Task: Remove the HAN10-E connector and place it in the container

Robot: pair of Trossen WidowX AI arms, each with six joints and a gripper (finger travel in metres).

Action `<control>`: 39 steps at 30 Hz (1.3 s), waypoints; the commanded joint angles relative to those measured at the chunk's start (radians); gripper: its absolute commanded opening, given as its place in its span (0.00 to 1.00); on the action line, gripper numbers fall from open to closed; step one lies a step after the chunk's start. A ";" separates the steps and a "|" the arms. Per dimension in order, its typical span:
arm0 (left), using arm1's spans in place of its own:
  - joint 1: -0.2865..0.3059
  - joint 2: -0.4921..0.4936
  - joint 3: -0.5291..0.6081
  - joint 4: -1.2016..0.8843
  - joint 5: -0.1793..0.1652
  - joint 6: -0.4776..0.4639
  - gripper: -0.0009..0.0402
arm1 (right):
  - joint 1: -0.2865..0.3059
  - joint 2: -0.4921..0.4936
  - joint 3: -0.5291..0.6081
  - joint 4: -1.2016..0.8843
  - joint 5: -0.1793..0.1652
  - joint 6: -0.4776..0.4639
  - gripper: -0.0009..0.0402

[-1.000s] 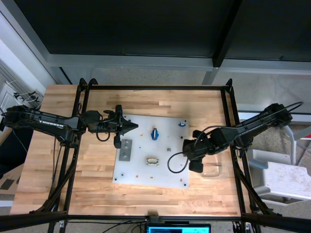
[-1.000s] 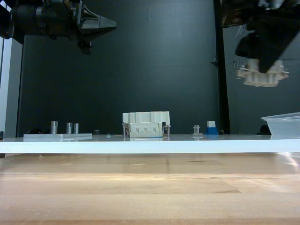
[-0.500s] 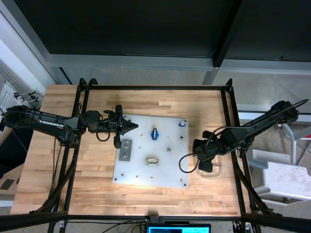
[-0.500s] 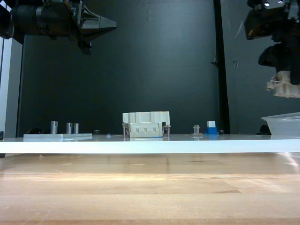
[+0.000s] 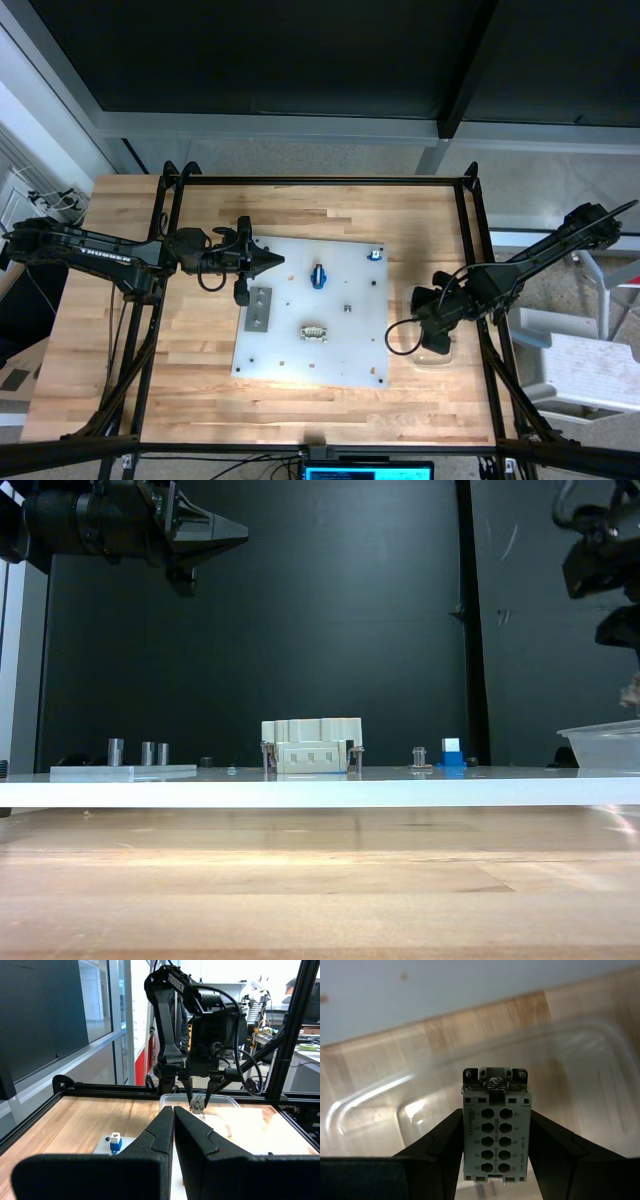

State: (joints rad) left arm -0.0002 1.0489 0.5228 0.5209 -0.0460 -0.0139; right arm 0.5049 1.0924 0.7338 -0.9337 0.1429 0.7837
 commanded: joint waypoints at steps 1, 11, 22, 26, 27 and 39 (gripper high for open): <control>0.000 0.000 0.000 0.000 0.000 0.000 0.02 | 0.008 -0.002 -0.026 0.003 -0.005 0.024 0.03; 0.000 0.000 0.000 0.000 0.000 0.000 0.02 | 0.013 -0.002 -0.094 0.062 -0.005 0.024 0.03; 0.000 0.000 0.000 0.000 0.000 0.000 0.02 | 0.013 0.002 -0.132 0.113 -0.005 0.024 0.03; 0.000 0.000 0.000 0.000 0.000 0.000 0.02 | 0.013 0.014 -0.134 0.114 -0.006 0.024 0.06; 0.000 0.000 0.000 0.000 0.000 0.000 0.02 | 0.013 0.016 -0.134 0.114 -0.006 0.024 0.07; 0.000 0.000 0.000 0.000 0.000 0.000 0.02 | 0.014 0.016 -0.134 0.121 -0.006 0.025 0.35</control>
State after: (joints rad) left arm -0.0002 1.0489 0.5224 0.5209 -0.0460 -0.0143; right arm 0.5190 1.1080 0.5995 -0.8127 0.1368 0.8082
